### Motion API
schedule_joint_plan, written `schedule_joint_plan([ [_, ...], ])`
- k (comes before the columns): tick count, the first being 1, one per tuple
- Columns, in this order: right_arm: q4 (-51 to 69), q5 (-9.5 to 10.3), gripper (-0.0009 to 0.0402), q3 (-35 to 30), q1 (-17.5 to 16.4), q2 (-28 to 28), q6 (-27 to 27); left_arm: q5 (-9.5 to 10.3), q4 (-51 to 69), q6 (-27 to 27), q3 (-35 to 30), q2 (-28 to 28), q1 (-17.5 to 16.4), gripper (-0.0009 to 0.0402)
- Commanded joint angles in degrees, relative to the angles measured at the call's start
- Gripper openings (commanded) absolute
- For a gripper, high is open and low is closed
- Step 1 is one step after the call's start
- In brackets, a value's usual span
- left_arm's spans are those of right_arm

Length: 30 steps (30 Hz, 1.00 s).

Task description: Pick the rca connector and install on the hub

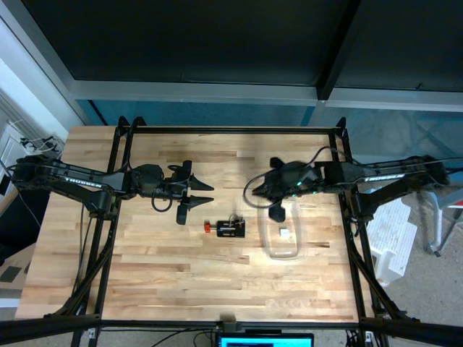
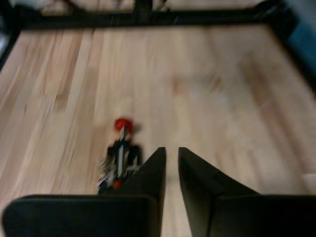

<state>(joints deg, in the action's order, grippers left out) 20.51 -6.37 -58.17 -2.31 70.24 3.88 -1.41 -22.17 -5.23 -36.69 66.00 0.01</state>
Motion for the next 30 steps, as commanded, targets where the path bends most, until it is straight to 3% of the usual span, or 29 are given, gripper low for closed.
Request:
schedule_joint_plan([
  [1, -5.7, 0.59, -0.0001, 3.8, 1.4, -3.9, -1.1, 0.0, 0.0, 0.0, 0.0, 0.0, 0.0, 0.014],
  [7, -18.8, 0.52, -0.0001, 11.0, 1.7, -10.2, -0.6, 0.0, 0.0, 0.0, 0.0, 0.0, 0.0, 0.0141],
  [15, -27.8, 0.63, 0.0, 17.0, 1.7, -15.4, -0.1, 0.0, 0.0, 0.0, 0.0, 0.0, 0.0, 0.014],
  [21, -35.1, 3.39, 0.0, 21.7, 1.7, -17.6, 0.9, 0.0, 0.0, 0.0, 0.0, 0.0, 0.0, 0.014],
  [30, -36.7, 2.99, 0.0, 23.2, 1.7, -18.1, 1.0, 0.0, 0.0, 0.0, 0.0, 0.0, 0.0, 0.014],
])
